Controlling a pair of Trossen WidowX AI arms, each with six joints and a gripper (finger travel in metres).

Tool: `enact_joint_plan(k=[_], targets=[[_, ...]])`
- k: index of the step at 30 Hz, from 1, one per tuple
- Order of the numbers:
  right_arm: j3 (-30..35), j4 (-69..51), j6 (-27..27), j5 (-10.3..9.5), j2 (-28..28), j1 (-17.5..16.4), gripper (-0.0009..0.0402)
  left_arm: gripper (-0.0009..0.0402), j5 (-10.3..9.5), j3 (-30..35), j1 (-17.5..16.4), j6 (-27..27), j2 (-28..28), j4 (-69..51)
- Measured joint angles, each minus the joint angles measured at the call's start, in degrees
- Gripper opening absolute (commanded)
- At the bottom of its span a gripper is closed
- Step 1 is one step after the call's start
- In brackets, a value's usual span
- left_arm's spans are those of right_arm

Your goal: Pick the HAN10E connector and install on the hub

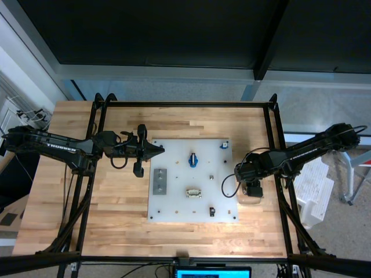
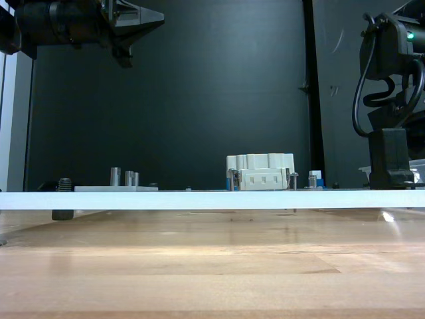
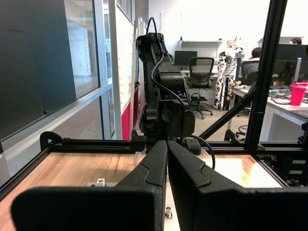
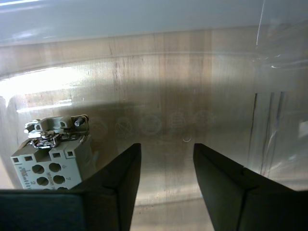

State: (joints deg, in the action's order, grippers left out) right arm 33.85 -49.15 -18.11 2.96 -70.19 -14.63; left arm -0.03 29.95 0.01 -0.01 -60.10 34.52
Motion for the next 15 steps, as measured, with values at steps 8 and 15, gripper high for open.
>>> enact_joint_plan(k=[8, 15], targets=[[0.0, 0.0, 0.0, 0.0, 0.5, 0.0, 0.0052, 0.0, -0.02, 0.0, 0.0, 0.0, 0.0, 0.0], [0.0, 0.0, 0.0, 0.0, 0.9, 0.0, -0.0001, 0.0, 0.0, 0.0, 0.0, 0.0, 0.0, 0.0]])
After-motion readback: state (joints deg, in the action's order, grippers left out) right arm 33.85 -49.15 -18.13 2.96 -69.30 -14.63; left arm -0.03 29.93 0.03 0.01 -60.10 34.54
